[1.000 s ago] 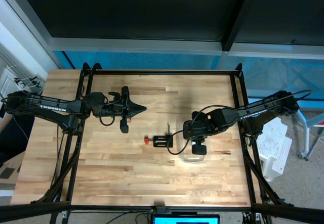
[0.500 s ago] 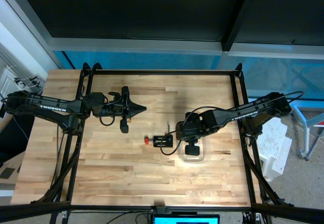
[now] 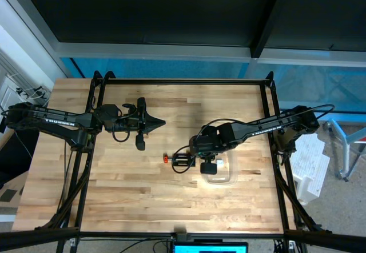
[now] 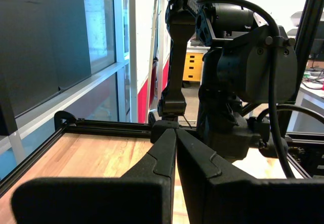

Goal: Pick the usb-c connector and install on the hub

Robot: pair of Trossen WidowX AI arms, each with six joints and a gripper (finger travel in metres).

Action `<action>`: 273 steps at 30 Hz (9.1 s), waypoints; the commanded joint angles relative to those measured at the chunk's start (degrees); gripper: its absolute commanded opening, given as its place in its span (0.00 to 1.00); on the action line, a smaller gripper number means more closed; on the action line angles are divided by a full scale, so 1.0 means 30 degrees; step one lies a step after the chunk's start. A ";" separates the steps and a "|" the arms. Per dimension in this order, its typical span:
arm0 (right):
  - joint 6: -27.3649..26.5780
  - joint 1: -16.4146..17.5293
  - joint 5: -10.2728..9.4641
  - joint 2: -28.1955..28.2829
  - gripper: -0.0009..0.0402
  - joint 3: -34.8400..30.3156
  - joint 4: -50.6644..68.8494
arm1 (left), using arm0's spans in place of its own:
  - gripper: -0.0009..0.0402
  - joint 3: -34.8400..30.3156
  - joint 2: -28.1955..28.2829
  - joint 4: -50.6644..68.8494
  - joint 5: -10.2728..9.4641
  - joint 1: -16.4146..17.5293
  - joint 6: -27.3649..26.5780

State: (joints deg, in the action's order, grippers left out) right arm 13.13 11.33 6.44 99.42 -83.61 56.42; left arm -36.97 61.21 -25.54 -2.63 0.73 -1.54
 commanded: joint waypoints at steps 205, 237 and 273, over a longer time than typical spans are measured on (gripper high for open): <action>-0.1836 -0.0510 -0.0197 0.3585 0.03 -0.4743 0.1967 | 0.02 0.0000 0.0000 -0.0007 0.0000 0.0000 0.0000; -0.2703 -0.0481 -0.0510 0.3585 0.03 -0.3789 0.1005 | 0.02 0.0000 0.0000 0.0000 0.0007 0.0007 0.0000; -0.1953 -0.0503 -0.0109 0.3621 0.03 -0.3716 0.0882 | 0.02 0.0000 0.0000 -0.0007 0.0000 0.0007 0.0000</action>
State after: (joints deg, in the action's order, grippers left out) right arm 7.05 9.85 5.23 110.32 -94.70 59.09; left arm -36.97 61.19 -25.54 -2.63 0.73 -1.54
